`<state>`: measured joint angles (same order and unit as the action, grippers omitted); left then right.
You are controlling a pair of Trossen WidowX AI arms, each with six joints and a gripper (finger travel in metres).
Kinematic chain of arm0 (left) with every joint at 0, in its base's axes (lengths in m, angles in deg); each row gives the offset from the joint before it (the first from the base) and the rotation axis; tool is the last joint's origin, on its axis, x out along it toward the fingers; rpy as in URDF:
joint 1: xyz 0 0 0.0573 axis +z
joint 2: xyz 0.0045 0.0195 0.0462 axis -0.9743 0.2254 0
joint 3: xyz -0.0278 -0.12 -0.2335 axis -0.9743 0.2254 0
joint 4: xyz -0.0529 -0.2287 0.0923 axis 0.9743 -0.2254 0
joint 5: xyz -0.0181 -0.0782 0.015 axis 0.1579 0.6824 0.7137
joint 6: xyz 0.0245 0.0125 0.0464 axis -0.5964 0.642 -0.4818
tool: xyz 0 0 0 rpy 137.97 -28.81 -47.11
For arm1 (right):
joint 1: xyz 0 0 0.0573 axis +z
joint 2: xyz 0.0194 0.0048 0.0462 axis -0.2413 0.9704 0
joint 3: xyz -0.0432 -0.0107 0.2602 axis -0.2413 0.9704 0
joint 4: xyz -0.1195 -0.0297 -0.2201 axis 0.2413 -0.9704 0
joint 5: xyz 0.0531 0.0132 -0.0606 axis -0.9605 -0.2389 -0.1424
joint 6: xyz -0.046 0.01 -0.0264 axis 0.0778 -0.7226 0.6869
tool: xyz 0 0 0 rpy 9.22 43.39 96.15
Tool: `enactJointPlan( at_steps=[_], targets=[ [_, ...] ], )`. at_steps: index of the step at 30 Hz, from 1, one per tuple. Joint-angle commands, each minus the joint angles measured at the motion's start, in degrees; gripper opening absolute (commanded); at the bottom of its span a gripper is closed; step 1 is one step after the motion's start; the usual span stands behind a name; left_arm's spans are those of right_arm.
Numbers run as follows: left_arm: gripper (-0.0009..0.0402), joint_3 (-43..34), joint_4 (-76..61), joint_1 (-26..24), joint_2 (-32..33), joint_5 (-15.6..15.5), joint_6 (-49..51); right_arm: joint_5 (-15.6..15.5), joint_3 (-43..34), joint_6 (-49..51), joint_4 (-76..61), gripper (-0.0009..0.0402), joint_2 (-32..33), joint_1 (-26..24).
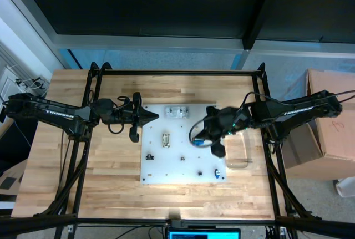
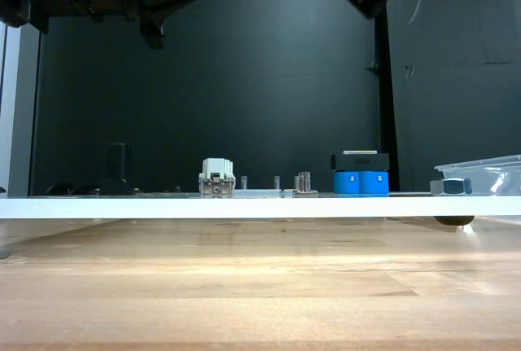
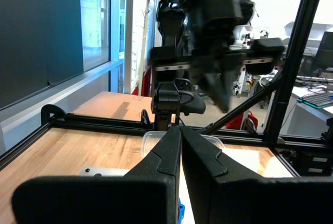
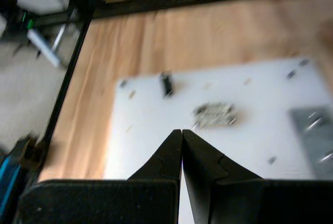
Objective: Unfasten the M12 nut and place it in the container
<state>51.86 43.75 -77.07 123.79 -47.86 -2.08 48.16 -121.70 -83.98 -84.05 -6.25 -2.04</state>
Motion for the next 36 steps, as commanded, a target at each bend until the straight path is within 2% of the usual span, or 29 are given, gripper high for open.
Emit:
enactJointPlan(
  at_steps=[1, 11, 17, 21, 26, 36],
  targets=[
    [0.0000, 0.00, 0.00, 0.02, 0.00, 0.00, 0.00, 0.76, -6.34, -2.08, -9.49, 0.0000, 3.91, 2.58],
    [0.0000, 0.00, 0.00, 0.00, 0.00, 0.02, -0.02, 1.33, -21.97, -6.19, -32.24, 0.0000, 15.87, 9.03],
    [0.0000, 0.00, 0.00, 0.02, 0.00, 0.02, -0.02, 1.38, -27.06, -7.80, -37.09, 0.0000, 20.06, 11.63],
    [0.0000, 0.00, 0.00, 0.02, 0.00, 0.02, 0.00, 1.36, -27.12, -9.49, -37.42, 0.0011, 20.70, 12.46],
    [0.0000, 0.00, 0.00, 0.00, 0.00, 0.00, 0.00, 1.38, -27.12, -9.70, -38.84, 0.0058, 22.10, 12.76],
    [0.0000, 0.00, 0.00, 0.02, 0.00, 0.00, -0.02, 1.51, -27.08, -9.51, -39.10, 0.0186, 27.80, 13.33]
  ],
)
